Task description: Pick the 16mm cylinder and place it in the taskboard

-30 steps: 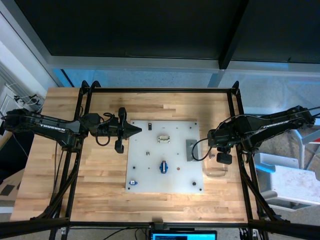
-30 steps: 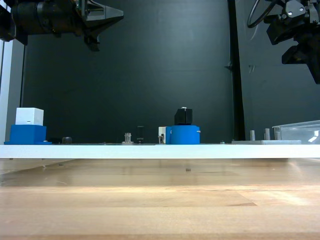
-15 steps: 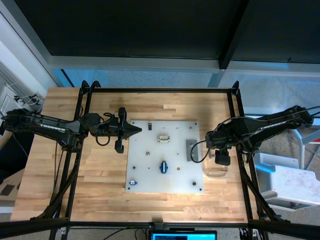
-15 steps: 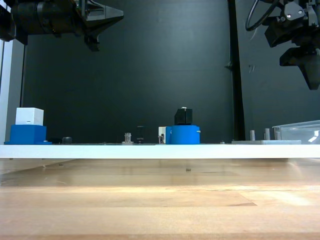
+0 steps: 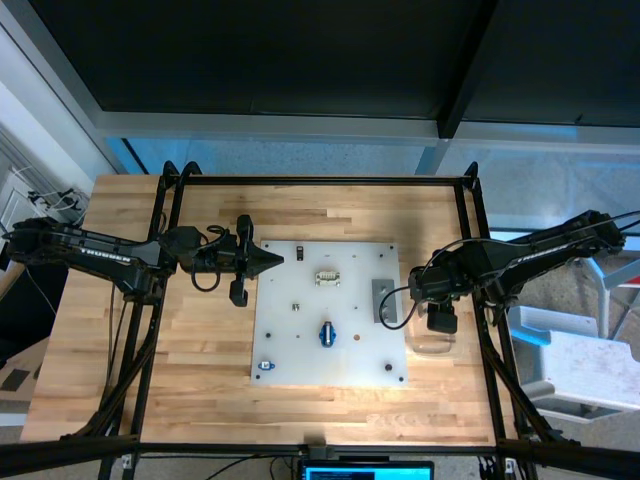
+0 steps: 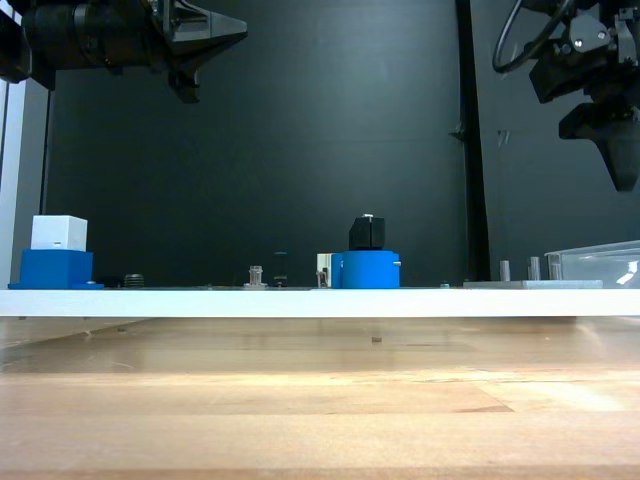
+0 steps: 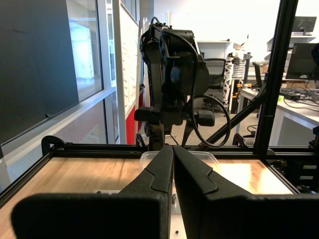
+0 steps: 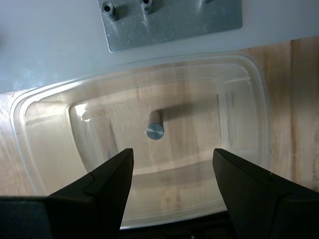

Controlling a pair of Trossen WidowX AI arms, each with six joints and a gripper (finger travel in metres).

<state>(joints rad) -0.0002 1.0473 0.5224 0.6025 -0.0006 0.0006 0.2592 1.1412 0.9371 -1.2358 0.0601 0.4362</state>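
Right gripper (image 8: 172, 152): yours hangs above the clear tray (image 8: 260, 107) with its fingers spread wide and nothing between them, pointing down at the peg.
16mm cylinder (image 8: 155, 126): you'll find it standing on end in the middle of the clear tray, apart from both fingers.
Clear tray: it sits on the bench just beside the taskboard's (image 5: 300, 335) right edge, close to the grey block (image 5: 382, 300).
Left gripper (image 7: 173, 148): you can see its fingers pressed together, empty, held high over the taskboard's left edge, toward the far corner.
Taskboard: it lies flat mid-bench.
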